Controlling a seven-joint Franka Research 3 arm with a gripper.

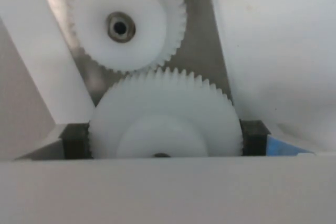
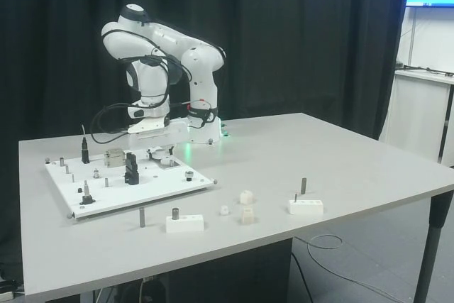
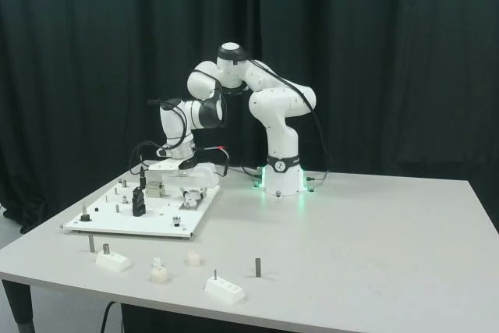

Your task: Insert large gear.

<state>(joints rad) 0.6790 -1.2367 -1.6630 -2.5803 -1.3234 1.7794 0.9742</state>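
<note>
Pincer [image 1: 165,145] clamped on large white toothed plastic gear [image 1: 165,121], low over white board [image 2: 142,186] | just ahead: smaller white toothed gear [image 1: 128,22], teeth touching | risk: tooth clash, tilt, jam on peg

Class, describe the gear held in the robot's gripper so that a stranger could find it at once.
Start at the white assembly board on the grey table, under the white arm's gripper. Between its black fingers sits the large white toothed gear, meshing with a smaller white gear with a metal centre.
</note>
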